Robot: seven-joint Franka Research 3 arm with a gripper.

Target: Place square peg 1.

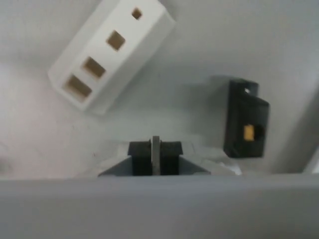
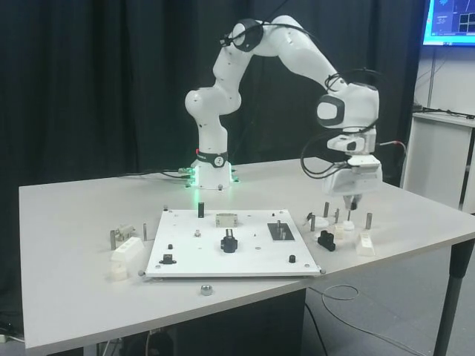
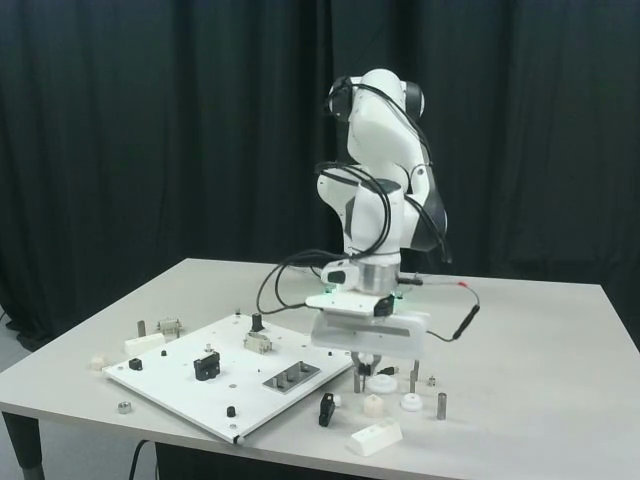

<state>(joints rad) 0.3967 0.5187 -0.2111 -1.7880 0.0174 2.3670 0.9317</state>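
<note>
Two neighbours below hand (image 1: pixel 155 155) gripping thin peg (image 1: pixel 155 149): white holed block (image 1: pixel 112 50), black part (image 1: pixel 245 119).

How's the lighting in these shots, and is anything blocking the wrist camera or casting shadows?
Wrist view: a grey part of the end effector fills the lower frame; the black block throws a soft shadow on the grey table beside the white block with four square holes. First room view: even light, bright screen at the top corner. Second room view: black curtain backdrop, no glare.
</note>
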